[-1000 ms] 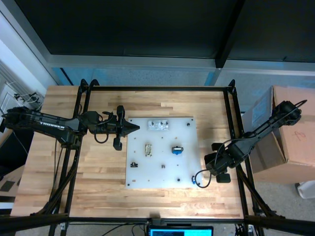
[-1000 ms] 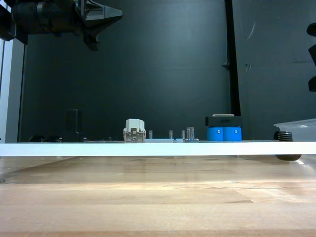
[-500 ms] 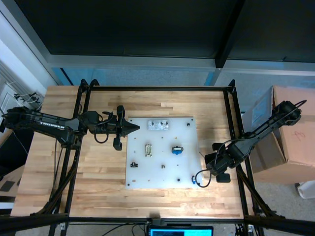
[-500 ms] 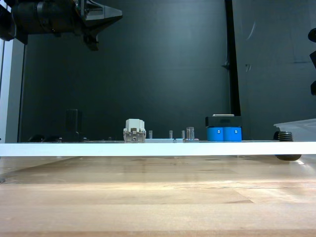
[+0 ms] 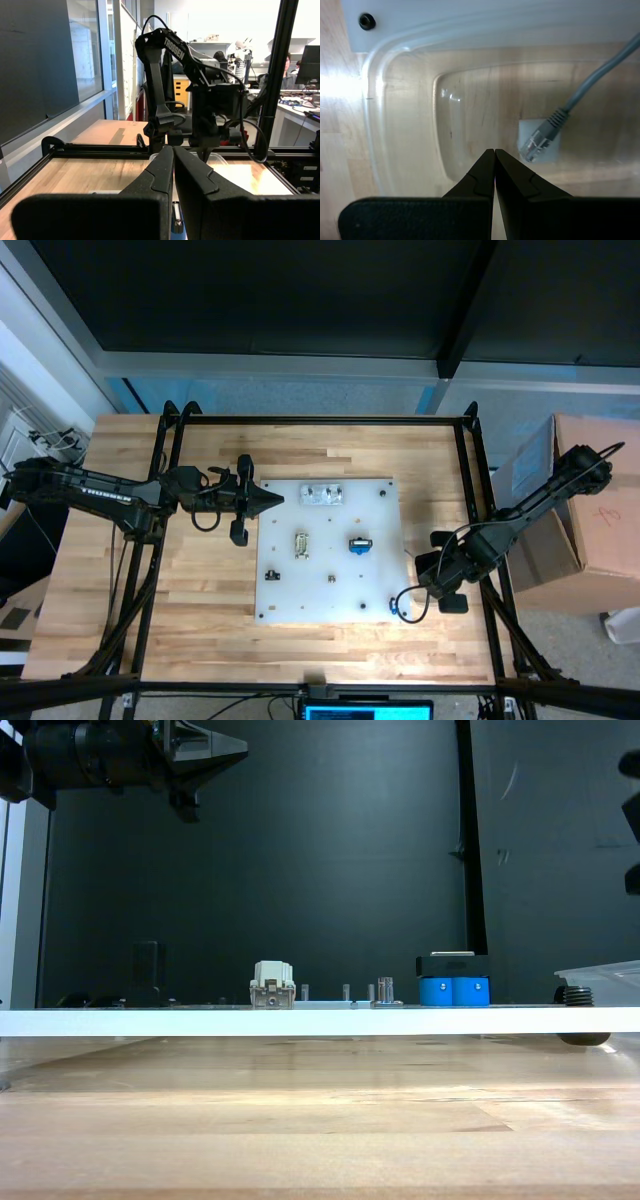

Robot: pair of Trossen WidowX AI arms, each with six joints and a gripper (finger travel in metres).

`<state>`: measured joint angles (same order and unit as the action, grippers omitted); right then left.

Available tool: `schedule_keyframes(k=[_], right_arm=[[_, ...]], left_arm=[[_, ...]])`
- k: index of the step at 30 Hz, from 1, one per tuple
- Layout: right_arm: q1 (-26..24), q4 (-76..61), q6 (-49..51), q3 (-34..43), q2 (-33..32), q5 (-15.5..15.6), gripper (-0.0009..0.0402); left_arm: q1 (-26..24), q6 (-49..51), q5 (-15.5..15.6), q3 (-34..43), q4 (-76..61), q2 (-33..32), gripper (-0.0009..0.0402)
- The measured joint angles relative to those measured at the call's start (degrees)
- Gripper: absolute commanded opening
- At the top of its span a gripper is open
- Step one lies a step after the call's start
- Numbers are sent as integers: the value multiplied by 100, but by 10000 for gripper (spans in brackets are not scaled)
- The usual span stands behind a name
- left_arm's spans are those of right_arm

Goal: Pick the RJ45 connector and install on the taskboard

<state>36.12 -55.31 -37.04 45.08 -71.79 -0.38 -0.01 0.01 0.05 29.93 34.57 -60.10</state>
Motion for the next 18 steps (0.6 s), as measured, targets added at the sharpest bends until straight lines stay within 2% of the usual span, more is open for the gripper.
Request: schedule_keyframes(k=[9, 18], right_arm=[[-2, -940, -22, 911, 0, -157, 0], [-42, -1296, -481, 1451, 0, -129, 0]], left_arm=[[0, 0, 0, 2, 0, 0, 1], [0, 2, 0, 2, 0, 0, 1]])
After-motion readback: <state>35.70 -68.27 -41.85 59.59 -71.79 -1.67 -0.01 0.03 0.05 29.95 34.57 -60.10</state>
